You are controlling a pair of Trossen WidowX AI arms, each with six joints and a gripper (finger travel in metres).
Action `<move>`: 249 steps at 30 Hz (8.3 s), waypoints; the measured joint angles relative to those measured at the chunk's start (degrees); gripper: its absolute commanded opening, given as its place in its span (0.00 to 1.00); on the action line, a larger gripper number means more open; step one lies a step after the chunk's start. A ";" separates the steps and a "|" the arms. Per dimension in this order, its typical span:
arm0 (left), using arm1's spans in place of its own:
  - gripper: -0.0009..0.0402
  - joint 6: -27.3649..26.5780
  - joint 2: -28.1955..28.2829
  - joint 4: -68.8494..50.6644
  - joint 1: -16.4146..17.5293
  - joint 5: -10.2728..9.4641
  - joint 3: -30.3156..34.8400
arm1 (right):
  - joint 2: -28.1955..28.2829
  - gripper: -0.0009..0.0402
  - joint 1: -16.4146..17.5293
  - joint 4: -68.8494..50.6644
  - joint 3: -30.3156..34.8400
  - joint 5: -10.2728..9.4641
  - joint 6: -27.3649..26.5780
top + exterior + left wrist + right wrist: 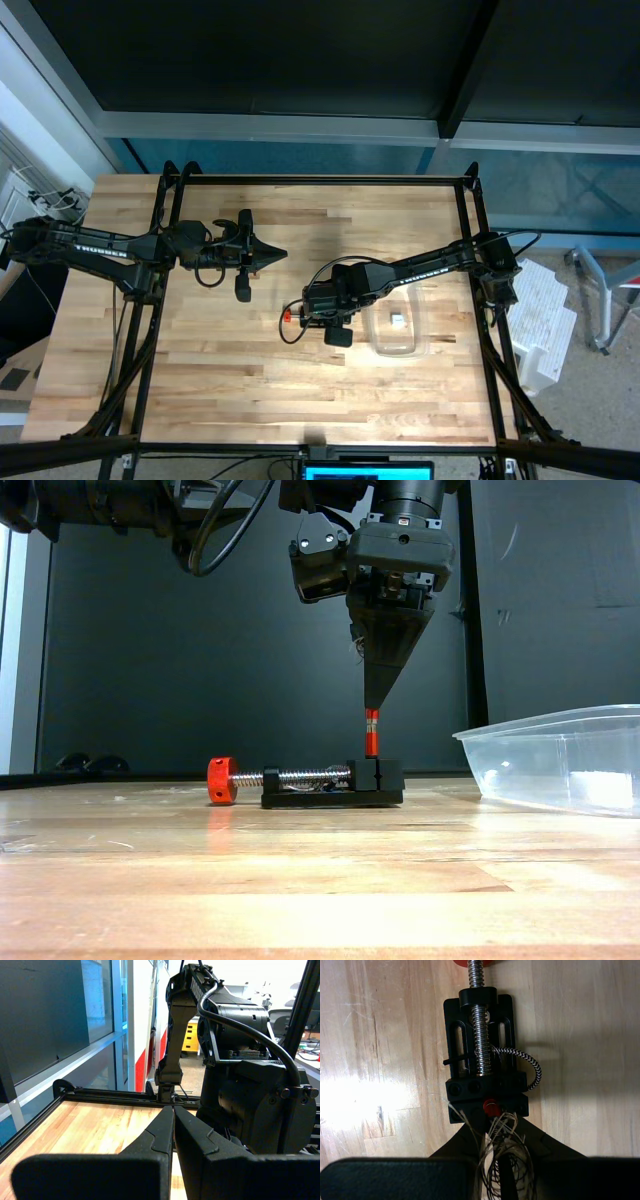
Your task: Pick the rca connector and install on the hub
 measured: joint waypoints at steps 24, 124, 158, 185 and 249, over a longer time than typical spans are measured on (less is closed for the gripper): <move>0.02 0.00 0.00 0.02 0.00 0.00 0.00 | 0.00 0.03 0.00 0.02 0.00 0.35 0.00; 0.02 0.00 0.00 0.00 0.00 0.02 0.00 | -6.12 0.33 1.14 2.86 -3.37 0.00 -0.70; 0.02 0.00 -0.02 0.00 0.00 0.02 0.00 | -3.48 0.02 0.61 5.38 -3.82 0.52 -0.59; 0.02 0.00 0.00 0.00 0.00 0.02 0.00 | -3.80 0.04 0.63 9.66 -7.50 0.20 -0.42; 0.02 0.00 0.00 0.02 0.00 0.00 0.00 | -52.30 0.02 -7.76 61.55 -46.69 0.50 -10.69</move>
